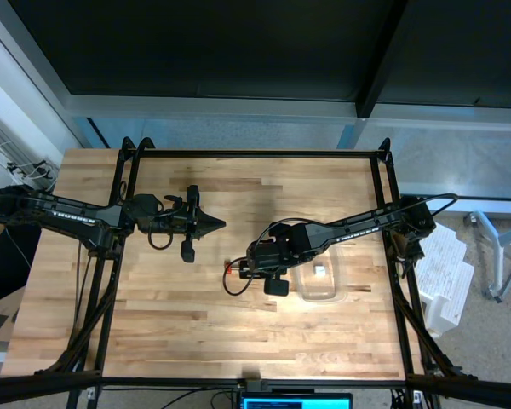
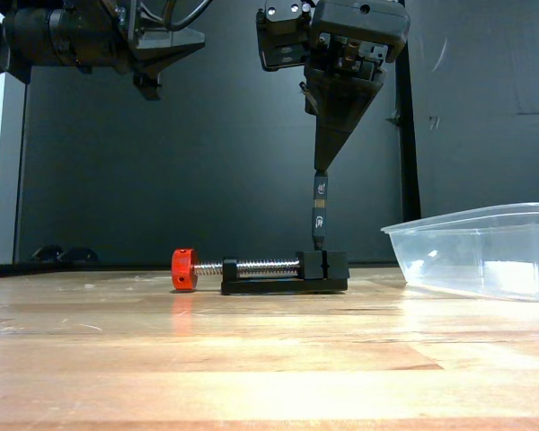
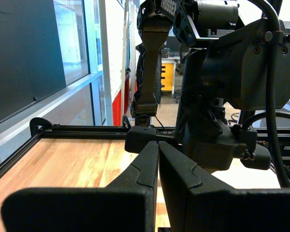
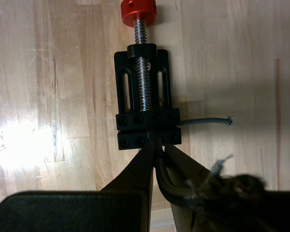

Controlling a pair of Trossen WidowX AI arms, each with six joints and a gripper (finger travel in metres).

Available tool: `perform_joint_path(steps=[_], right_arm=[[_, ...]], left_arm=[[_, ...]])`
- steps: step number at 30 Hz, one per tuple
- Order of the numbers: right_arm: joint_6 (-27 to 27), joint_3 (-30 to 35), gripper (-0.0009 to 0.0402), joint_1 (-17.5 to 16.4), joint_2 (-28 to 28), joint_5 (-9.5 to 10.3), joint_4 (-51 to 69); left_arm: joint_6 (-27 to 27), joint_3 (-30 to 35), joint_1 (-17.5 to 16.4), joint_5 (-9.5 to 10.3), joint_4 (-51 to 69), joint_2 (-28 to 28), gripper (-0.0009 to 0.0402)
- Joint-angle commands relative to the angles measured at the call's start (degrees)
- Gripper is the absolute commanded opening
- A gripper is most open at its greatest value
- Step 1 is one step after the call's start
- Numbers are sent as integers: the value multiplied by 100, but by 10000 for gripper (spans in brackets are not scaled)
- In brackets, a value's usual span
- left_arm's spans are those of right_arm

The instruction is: Pick the USB-C connector and install on taskboard

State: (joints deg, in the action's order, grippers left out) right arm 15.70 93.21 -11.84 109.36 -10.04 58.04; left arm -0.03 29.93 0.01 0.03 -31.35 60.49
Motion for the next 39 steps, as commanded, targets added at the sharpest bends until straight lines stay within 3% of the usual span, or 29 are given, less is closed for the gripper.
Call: perform_joint_path(steps=[1, 39], right_arm=[[4, -9, 0, -2, 4, 66, -13], [24, 28, 0, 17, -28, 59, 125]], left_arm=[[0, 2, -2, 0, -2, 0, 0], [0, 2, 0, 0, -2, 0, 0]])
